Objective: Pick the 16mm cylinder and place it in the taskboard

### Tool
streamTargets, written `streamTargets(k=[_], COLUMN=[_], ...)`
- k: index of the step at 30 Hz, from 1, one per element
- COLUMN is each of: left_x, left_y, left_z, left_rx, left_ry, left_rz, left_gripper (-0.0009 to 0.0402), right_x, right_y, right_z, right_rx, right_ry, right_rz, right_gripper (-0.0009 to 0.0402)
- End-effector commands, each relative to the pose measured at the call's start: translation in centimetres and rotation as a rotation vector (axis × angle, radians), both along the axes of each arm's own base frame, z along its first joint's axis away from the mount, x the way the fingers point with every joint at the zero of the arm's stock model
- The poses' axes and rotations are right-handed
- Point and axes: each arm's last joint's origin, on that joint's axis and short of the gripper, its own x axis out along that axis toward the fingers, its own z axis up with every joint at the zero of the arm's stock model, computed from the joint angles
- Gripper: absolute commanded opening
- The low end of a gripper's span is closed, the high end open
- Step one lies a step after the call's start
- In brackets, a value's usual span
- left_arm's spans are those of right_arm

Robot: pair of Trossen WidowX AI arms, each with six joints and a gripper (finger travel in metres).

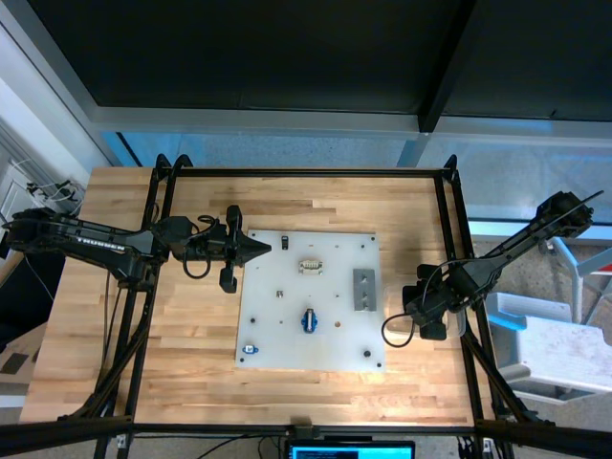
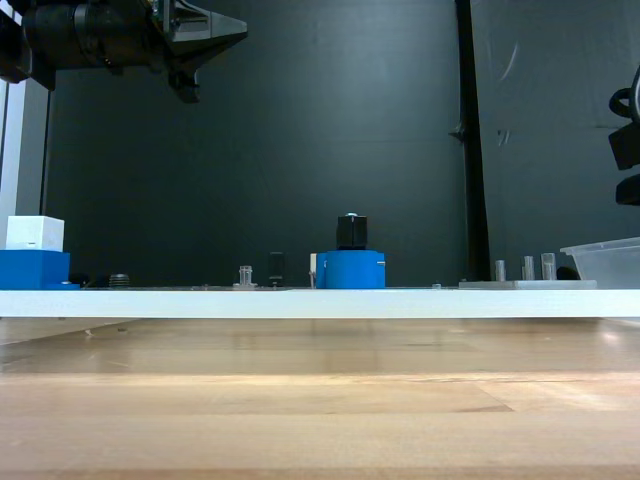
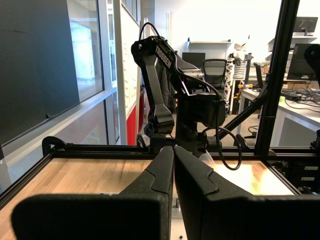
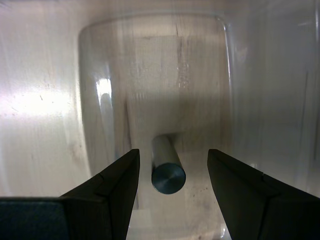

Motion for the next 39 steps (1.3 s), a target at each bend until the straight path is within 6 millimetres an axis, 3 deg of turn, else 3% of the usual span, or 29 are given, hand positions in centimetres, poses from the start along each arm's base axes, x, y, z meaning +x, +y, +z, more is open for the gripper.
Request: streamTargets(k=[1, 7, 28, 39], left_x=[0.01, 0.01, 0.01, 0.01], left_y=[0.01, 0.00, 0.00, 0.00], left_z=[0.00, 0.00, 0.00, 0.00], left_rx=[0.000, 0.000, 0.000, 0.000], left_ry=[0.000, 0.000, 0.000, 0.000], left_rz=[0.000, 0.000, 0.000, 0.000], left_gripper=[0.0000, 0.0000, 0.0000, 0.0000], right_x=[0.01, 0.01, 0.02, 0.02], right_y=[0.00, -0.01, 0.01, 0.04], right_z=[-0.01, -0.01, -0.01, 0.09], right_rx=[-0.001, -0.001, 0.001, 0.009], right_ry=[-0.001, -0.001, -0.002, 0.002], right_rz=[0.000, 0.000, 0.001, 0.004], right_gripper=[0.0188, 0.0170, 0.0044, 0.0024])
